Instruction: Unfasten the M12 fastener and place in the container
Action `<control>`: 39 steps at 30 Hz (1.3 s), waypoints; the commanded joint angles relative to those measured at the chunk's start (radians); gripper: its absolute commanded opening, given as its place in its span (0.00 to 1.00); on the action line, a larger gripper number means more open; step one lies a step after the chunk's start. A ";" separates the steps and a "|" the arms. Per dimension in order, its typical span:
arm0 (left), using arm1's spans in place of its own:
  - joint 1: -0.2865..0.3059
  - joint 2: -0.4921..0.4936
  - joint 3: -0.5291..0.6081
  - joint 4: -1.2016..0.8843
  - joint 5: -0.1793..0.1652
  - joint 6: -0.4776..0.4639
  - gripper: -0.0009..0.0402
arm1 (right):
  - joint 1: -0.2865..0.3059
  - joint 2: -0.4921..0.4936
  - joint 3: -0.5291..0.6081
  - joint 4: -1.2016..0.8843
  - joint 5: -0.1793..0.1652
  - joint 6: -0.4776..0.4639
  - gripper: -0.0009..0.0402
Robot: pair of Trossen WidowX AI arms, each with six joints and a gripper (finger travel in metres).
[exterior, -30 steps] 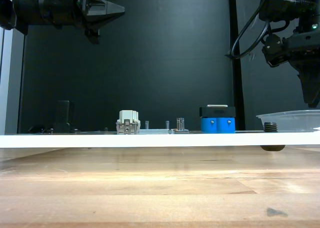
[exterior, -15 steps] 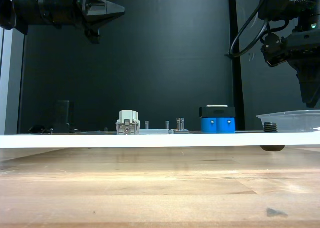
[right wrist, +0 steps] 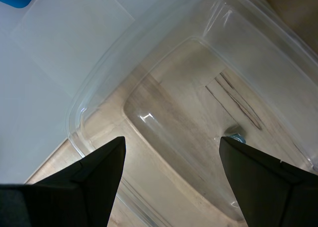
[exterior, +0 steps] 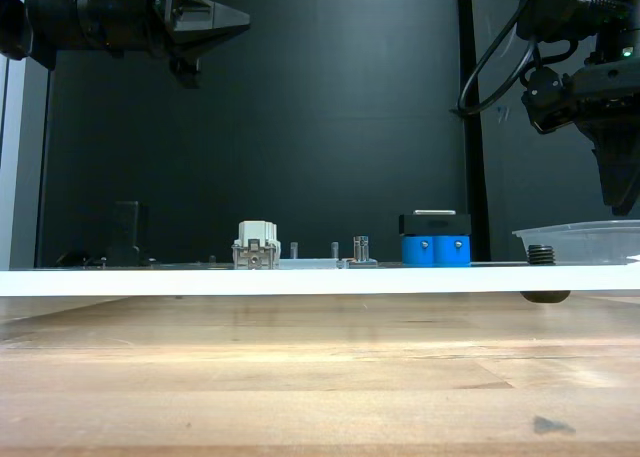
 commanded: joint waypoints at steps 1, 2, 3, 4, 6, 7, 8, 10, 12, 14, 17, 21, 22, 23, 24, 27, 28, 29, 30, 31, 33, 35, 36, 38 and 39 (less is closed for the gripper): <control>0.000 0.000 0.000 0.000 0.000 0.000 0.02 | 0.000 0.000 0.000 0.001 0.000 0.000 0.67; 0.000 0.000 0.000 0.000 0.000 0.000 0.02 | 0.000 0.000 0.000 0.001 0.000 0.000 0.67; 0.000 0.000 0.000 0.000 0.000 0.000 0.02 | 0.000 0.000 0.000 0.001 0.000 0.000 0.67; 0.000 0.000 0.000 0.000 0.000 0.000 0.02 | 0.000 0.000 0.000 0.001 0.000 0.000 0.67; 0.000 0.000 0.000 0.000 0.000 0.000 0.02 | 0.000 0.000 0.000 0.001 0.000 0.000 0.67; 0.000 0.000 0.000 0.000 0.000 0.000 0.02 | 0.000 0.000 0.000 0.002 0.001 0.000 0.67; 0.000 0.000 0.000 0.000 0.000 0.000 0.02 | 0.000 0.000 0.000 0.002 0.000 0.000 0.67; 0.000 0.000 0.000 0.000 0.000 0.000 0.02 | 0.000 0.000 0.000 0.002 0.000 0.000 0.67; 0.000 0.000 0.000 0.000 0.000 0.000 0.02 | 0.000 0.000 0.000 0.003 0.000 0.000 0.67; 0.000 0.000 0.000 0.000 0.000 0.000 0.02 | 0.000 0.000 0.000 0.004 0.000 0.000 0.67; 0.000 0.000 0.000 0.000 0.000 0.000 0.02 | 0.000 0.000 0.000 0.005 0.000 0.000 0.67; 0.000 0.000 0.000 0.000 0.000 0.000 0.02 | 0.000 0.000 0.000 0.009 0.000 0.000 0.67; 0.000 0.000 0.000 0.000 0.000 0.000 0.02 | 0.000 0.000 0.000 0.010 0.000 0.000 0.67; 0.000 0.000 0.000 0.000 0.000 0.000 0.02 | 0.000 0.000 0.000 0.011 0.000 0.000 0.67; 0.000 0.000 0.000 0.000 0.000 0.000 0.02 | 0.000 0.000 0.000 0.011 0.001 0.000 0.67; 0.000 0.000 0.000 0.000 0.000 0.000 0.02 | 0.000 0.000 0.000 0.012 0.000 0.000 0.67; 0.000 0.000 0.000 0.000 0.000 0.000 0.02 | 0.000 0.000 0.000 0.012 0.001 0.000 0.67; 0.000 0.000 0.000 0.000 0.000 0.000 0.02 | 0.000 0.000 0.000 0.012 0.001 0.000 0.67; 0.000 0.000 0.000 0.000 0.000 0.000 0.02 | 0.000 0.000 0.000 0.012 0.001 0.000 0.67; 0.000 0.000 0.000 0.000 0.000 0.000 0.02 | 0.000 0.000 0.000 0.012 0.000 0.000 0.67; 0.000 0.000 0.000 0.000 0.000 0.000 0.02 | 0.000 0.000 0.000 0.013 0.001 0.000 0.67; 0.000 0.000 0.000 0.000 0.000 0.000 0.02 | 0.000 0.000 0.000 0.016 0.000 0.000 0.67; 0.000 0.000 0.000 0.000 0.000 0.000 0.02 | 0.000 0.000 0.000 0.018 0.000 0.000 0.67; 0.000 0.000 0.000 0.000 0.000 0.000 0.02 | 0.000 0.000 0.000 0.019 0.000 0.000 0.67; 0.000 0.000 0.000 0.000 0.000 0.000 0.02 | 0.000 0.000 0.000 0.019 0.000 0.000 0.67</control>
